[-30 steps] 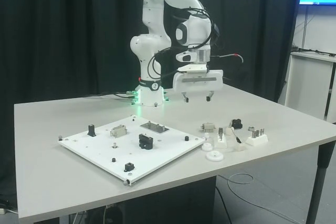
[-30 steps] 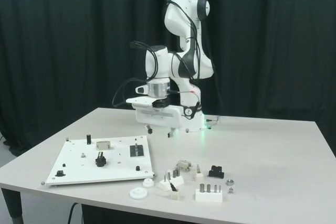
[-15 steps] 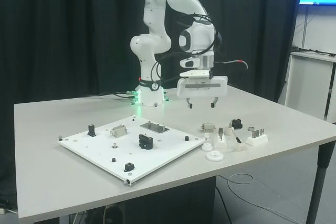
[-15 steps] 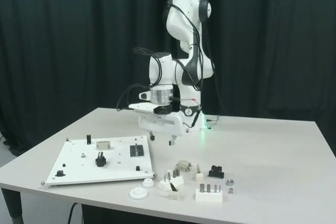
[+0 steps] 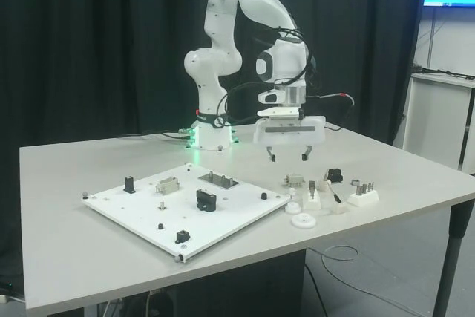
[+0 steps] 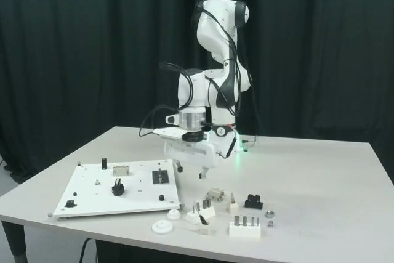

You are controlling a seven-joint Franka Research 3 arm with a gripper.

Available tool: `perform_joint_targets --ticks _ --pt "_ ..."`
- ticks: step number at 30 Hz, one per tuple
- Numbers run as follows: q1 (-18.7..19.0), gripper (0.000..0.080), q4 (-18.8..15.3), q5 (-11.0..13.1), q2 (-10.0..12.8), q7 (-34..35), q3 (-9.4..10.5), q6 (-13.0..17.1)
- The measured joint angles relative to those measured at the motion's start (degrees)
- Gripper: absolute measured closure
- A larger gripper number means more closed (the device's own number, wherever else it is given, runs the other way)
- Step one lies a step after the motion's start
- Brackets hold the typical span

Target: Pick small gear.

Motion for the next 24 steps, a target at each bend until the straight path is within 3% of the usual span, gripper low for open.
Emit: perform_joint_targets --ticks 12,24 --pt "0.1 0.0003 0.5 0.0 2.9 -6.5 0.73 1.7" --pt "0.0 0.0003 0.9 0.2 5.3 -6.9 1.62 2.2"
